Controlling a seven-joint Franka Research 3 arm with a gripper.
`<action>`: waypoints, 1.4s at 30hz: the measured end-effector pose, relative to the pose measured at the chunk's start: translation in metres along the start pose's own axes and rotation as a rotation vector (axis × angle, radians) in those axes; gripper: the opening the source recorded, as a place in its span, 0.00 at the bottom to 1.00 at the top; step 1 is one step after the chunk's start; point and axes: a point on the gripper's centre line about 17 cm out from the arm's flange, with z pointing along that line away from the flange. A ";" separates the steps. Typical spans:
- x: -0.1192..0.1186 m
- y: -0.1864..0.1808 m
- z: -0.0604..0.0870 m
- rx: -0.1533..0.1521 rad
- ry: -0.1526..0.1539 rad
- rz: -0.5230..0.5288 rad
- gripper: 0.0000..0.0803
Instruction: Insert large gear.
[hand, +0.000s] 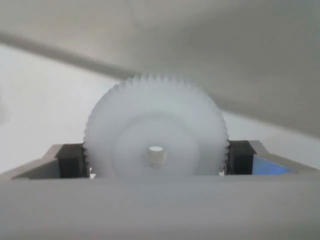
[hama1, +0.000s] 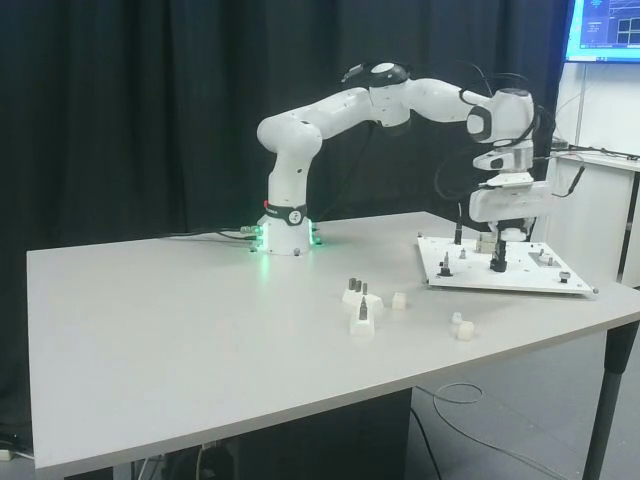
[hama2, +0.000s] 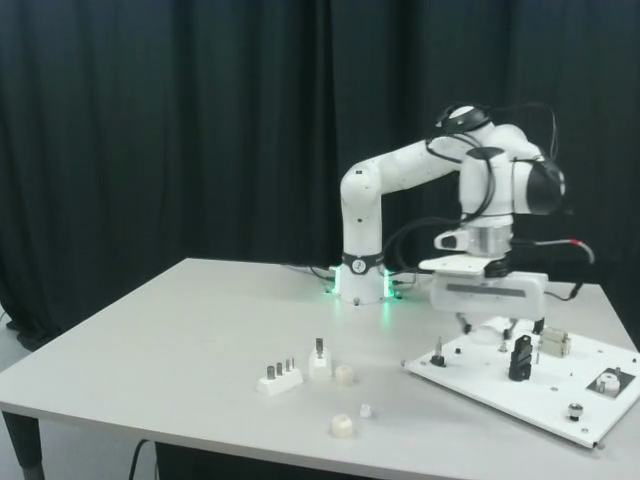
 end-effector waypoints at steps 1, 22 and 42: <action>-0.004 -0.006 -0.001 -0.001 -0.005 0.003 0.74; -0.084 -0.117 0.000 -0.002 -0.068 0.055 0.74; -0.155 -0.173 0.024 -0.054 -0.060 0.076 0.74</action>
